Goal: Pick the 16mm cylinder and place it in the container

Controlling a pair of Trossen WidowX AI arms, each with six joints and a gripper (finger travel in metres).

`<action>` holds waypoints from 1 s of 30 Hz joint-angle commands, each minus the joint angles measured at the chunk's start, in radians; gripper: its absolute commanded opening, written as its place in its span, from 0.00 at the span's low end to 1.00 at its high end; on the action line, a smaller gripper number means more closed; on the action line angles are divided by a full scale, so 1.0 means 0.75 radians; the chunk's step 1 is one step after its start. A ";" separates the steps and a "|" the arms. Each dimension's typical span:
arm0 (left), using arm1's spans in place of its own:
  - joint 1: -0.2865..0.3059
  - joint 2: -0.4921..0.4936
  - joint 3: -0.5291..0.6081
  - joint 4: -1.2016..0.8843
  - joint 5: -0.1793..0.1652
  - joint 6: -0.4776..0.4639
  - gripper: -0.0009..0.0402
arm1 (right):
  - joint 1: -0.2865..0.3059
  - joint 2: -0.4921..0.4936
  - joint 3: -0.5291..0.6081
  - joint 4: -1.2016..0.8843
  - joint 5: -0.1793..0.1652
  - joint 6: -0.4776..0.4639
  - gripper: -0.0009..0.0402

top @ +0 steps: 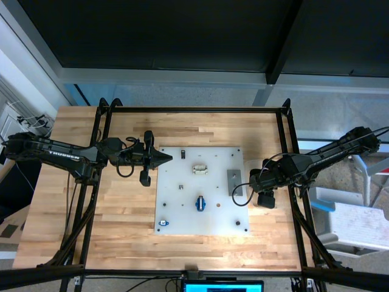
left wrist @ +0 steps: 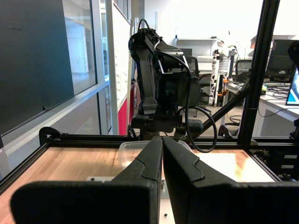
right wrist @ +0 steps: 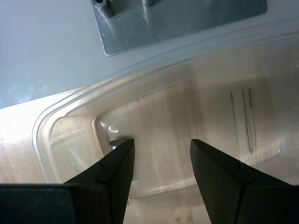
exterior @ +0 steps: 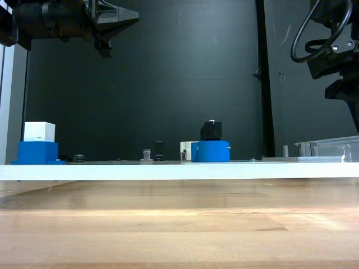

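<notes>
The small grey 16mm cylinder (right wrist: 113, 145) is sitting inside the clear container (right wrist: 51, 112), the right gripper (right wrist: 161, 142) is hanging over it, jaws wide apart and empty, and the left gripper (left wrist: 162, 140) is hovering beside the board (top: 182, 213), jaws pressed together.

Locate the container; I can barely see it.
High view: container at the board's right edge beside the grey block, under the open right gripper; shut left gripper hovers over its left edge.
</notes>
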 commanded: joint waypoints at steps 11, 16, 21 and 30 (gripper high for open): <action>0.000 0.000 0.001 0.001 0.000 0.000 0.02 | 0.001 0.000 0.009 -0.035 -0.009 0.002 0.42; 0.001 0.000 0.001 0.001 0.000 0.000 0.02 | 0.001 0.000 0.009 -0.034 -0.010 0.002 0.42; 0.000 0.000 0.001 0.001 0.000 0.000 0.02 | 0.001 0.000 0.009 -0.034 -0.010 0.006 0.42; 0.000 0.000 0.001 0.000 0.000 0.000 0.02 | 0.001 0.000 0.009 -0.033 -0.010 0.006 0.42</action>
